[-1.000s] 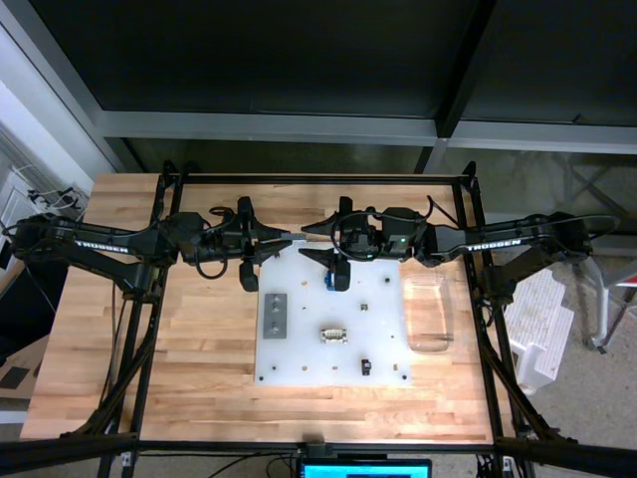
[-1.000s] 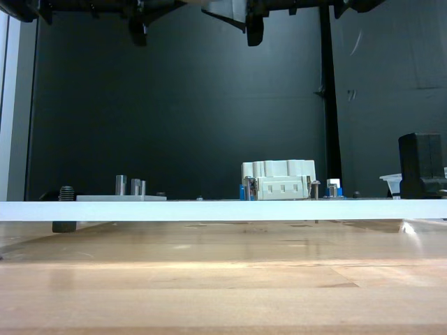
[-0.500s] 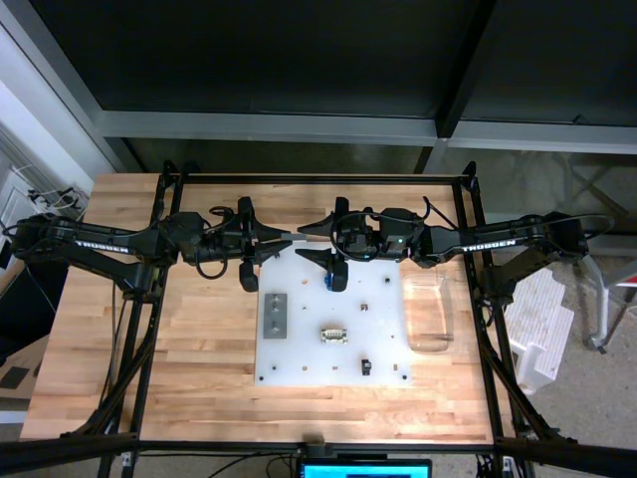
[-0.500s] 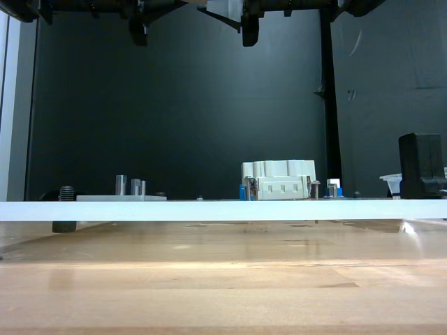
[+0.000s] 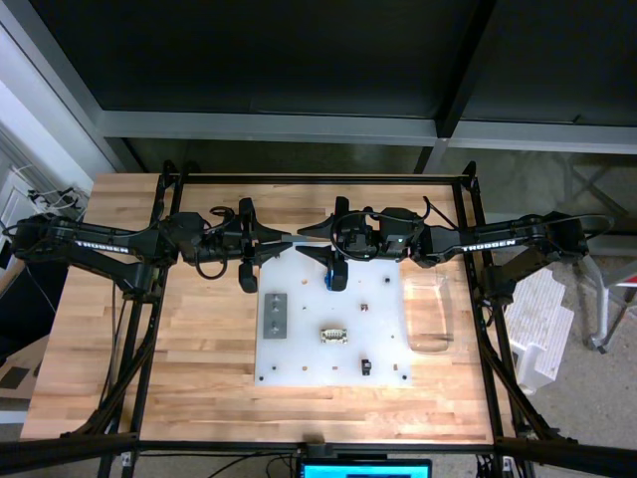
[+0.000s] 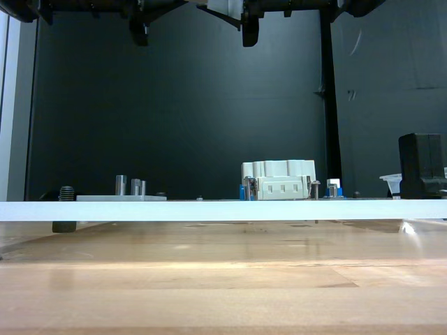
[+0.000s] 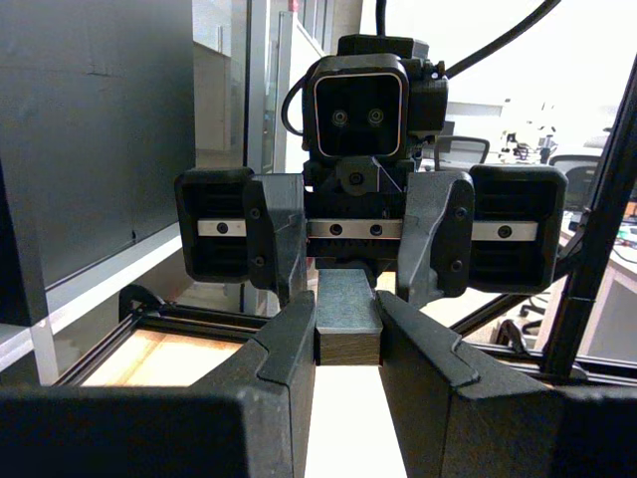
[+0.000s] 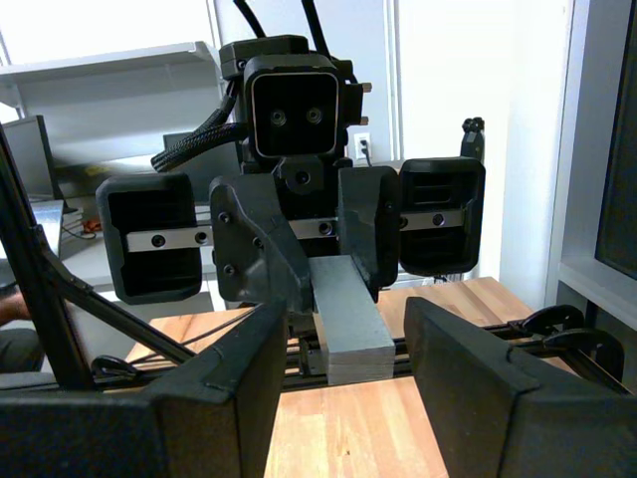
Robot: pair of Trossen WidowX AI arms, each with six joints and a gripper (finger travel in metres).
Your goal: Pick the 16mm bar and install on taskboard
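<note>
**Q:** Where does the 16mm bar lie, and what holds it?

**A:** The 16mm bar hangs level in the air, high above the far edge of the taskboard and clear of any seat. The left gripper is clenched on one end. The right gripper faces it with its jaws spread, straddling the free end without touching it.

**Q:** How should it handle?

**A:** Judging by its grey, square-cut look, it is metal: rigid, heavy for its bulk and smooth-faced. It is likely to slip or swing if pinched at the very tip. Grip the flat faces well in from the end, and leave the seating end bare.

**Q:** Counts?

**A:** There are one bar, two grippers and one taskboard. Among the board's fittings are one grey block, one pale connector, one blue piece and one small black piece. One clear tray stands at the board's right edge.
</note>
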